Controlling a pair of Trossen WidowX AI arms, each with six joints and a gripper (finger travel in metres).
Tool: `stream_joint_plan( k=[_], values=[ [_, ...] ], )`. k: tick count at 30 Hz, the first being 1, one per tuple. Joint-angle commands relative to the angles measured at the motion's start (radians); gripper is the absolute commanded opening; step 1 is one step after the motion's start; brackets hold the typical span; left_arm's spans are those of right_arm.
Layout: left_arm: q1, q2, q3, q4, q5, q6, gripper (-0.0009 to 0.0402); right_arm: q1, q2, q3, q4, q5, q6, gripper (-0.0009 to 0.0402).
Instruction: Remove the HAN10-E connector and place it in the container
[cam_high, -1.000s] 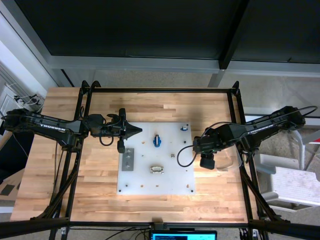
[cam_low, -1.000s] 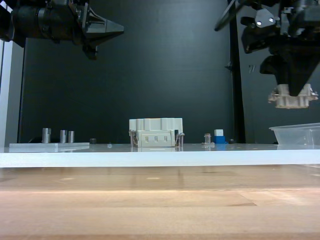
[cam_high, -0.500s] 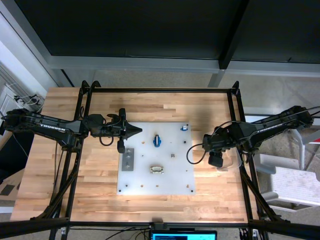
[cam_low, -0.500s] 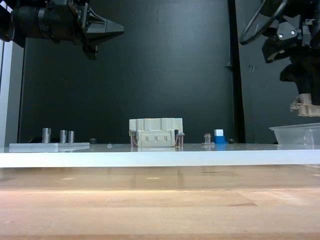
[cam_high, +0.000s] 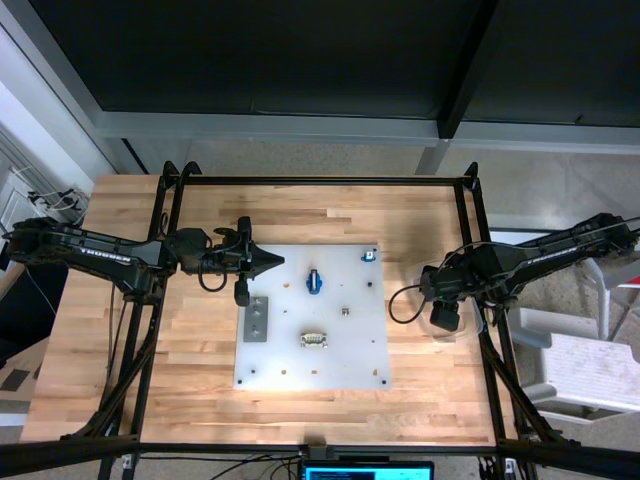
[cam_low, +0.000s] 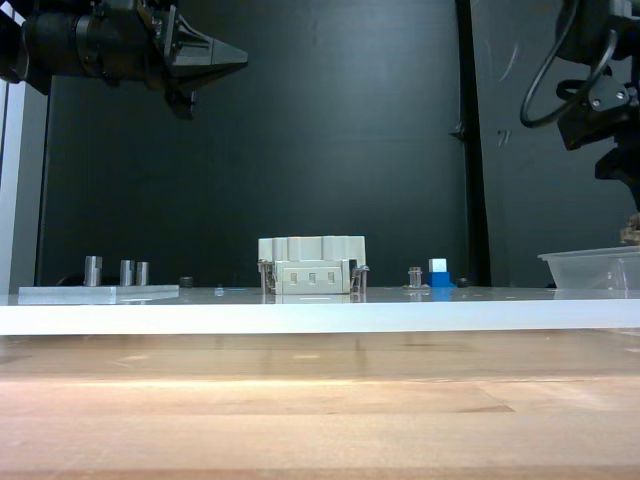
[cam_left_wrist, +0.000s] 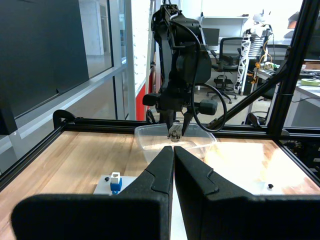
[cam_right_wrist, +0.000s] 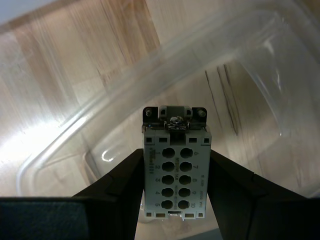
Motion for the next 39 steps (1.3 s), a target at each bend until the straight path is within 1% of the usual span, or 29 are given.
stream_joint_plan(
  k=[1,7,27,30,39],
  values=[
    [0.000,0.000,0.000,0.000,0.000,0.000,0.0000,0.000,-0.011,-0.022,0.003,-0.002,-0.003,0.0064],
    [0.000,0.000,0.000,0.000,0.000,0.000,0.0000,0.000,-0.026,-0.065,0.025,-0.002,-0.001,0.0064],
    [0.000,0.000,0.000,0.000,0.000,0.000,0.0000,0.000,-0.025,-0.091,0.063,-0.006,0.010,0.0067],
    [0.000,0.000,0.000,0.000,0.000,0.000,0.0000,0.000,-0.025,-0.091,0.067,-0.022,0.006,0.0086],
    [0.000,0.000,0.000,0.000,0.000,0.000,0.0000,0.000,-0.025,-0.091,0.068,-0.021,0.007,0.0174]
  ],
)
